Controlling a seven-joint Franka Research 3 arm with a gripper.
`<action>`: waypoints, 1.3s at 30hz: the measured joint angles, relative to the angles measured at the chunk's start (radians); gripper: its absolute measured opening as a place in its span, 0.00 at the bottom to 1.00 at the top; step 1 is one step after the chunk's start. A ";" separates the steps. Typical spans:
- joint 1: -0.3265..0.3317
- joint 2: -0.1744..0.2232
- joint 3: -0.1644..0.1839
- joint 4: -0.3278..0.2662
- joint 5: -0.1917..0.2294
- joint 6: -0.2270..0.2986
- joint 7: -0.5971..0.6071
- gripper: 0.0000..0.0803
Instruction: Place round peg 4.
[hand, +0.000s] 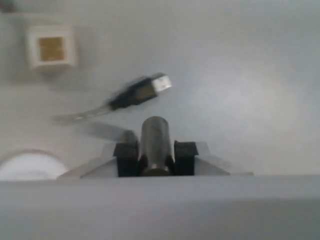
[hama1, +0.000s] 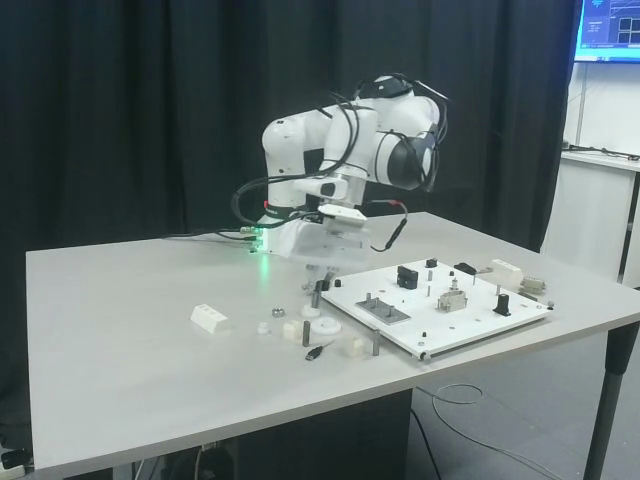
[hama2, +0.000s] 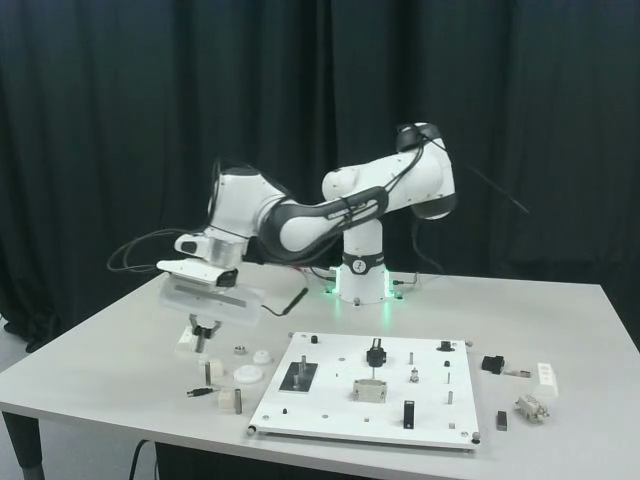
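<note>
Gripping a grey metal round peg (hand: 156, 142) between its two black fingertips, the pincer (hand: 156, 159) is closed narrowly on the peg's sides in the wrist view, with the peg's rounded end pointing away from the camera toward the grey worktop (hand: 240, 75). Beneath it, a black cable plug with a grey metal tip (hand: 142, 91) is lying at a slant near the frame's centre, and a small white square block with a recessed face (hand: 51, 47) is sitting in the upper left of the frame. A white round disc (hand: 27, 165) is showing at the lower left edge.

In the first room view, the white arm (hama1: 340, 150) is reaching down left of centre, and the pincer (hama1: 318, 290) is hanging over the worktop (hama1: 120, 330) just beside the left corner of the white flat assembly board (hama1: 460, 325), which is carrying several small black and grey fixtures. Small white parts (hama1: 208, 318) are lying scattered on the worktop left of the board.

In the second room view, the pincer (hama2: 203, 335) is hovering in the left part of the frame, above loose white pieces (hama2: 247, 374), well left of the board (hama2: 330, 405). Green light is glowing at the arm's base (hama2: 362, 290).
</note>
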 joint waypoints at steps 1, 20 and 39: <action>-0.011 0.000 0.000 0.008 0.000 -0.005 -0.006 0.19; -0.225 0.022 0.032 0.163 0.000 -0.133 -0.030 0.19; -0.359 0.037 0.138 0.250 -0.024 -0.169 -0.030 0.19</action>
